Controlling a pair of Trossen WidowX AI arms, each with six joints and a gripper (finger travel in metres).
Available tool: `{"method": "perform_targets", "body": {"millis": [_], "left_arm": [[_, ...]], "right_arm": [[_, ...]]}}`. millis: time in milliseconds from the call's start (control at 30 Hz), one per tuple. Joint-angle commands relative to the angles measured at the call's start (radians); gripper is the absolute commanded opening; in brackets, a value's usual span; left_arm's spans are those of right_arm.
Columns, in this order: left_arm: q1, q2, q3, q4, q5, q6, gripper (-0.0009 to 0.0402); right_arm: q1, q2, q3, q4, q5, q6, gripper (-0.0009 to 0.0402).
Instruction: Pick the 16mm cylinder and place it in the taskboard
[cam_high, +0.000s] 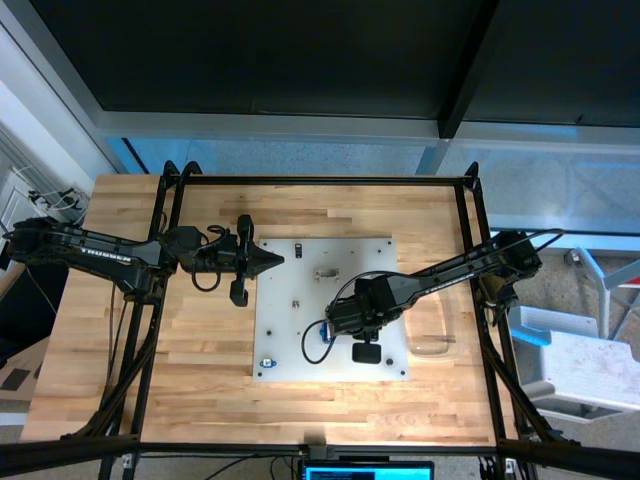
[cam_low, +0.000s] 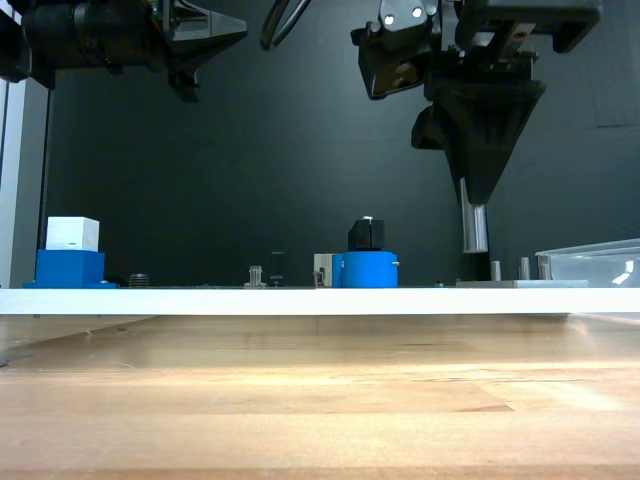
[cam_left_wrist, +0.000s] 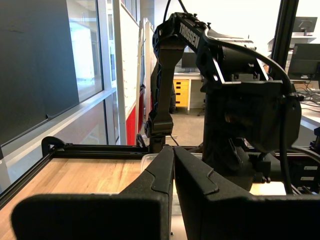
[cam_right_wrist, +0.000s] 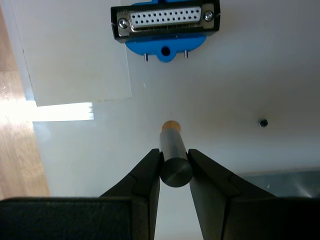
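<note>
The 16mm cylinder (cam_right_wrist: 172, 145), a short metal rod, stands upright between the fingers of my right gripper (cam_right_wrist: 174, 152), which is shut on it. In the low view the cylinder (cam_low: 475, 228) hangs a little above the taskboard (cam_low: 300, 300), under the right gripper (cam_low: 478, 190). Seen from above, the right gripper (cam_high: 348, 322) is over the middle of the white taskboard (cam_high: 290, 340). My left gripper (cam_high: 278, 259) hovers shut and empty at the board's left edge, high above it (cam_low: 235, 30); its fingers (cam_left_wrist: 165, 170) are pressed together.
A blue part with a multi-pin connector (cam_right_wrist: 165, 25) lies on the board just ahead of the cylinder. Another blue base with a white block (cam_low: 70, 262) and a blue round fitting (cam_low: 370, 268) stand on the board. A clear plastic tray (cam_high: 440, 320) sits right of the board.
</note>
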Motion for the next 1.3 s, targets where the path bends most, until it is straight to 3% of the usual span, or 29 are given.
{"method": "perform_targets", "body": {"millis": [33,1300], "left_arm": [[0.0,0.0,0.0,0.0,0.0,0.0,0.0],[0.0,0.0,0.0,0.0,0.0,0.0,0.0]], "right_arm": [[0.0,0.007,0.0,0.008,0.0,0.0,0.0043],[0.002,0.018,-0.063,0.071,0.001,0.001,0.0043]]}}
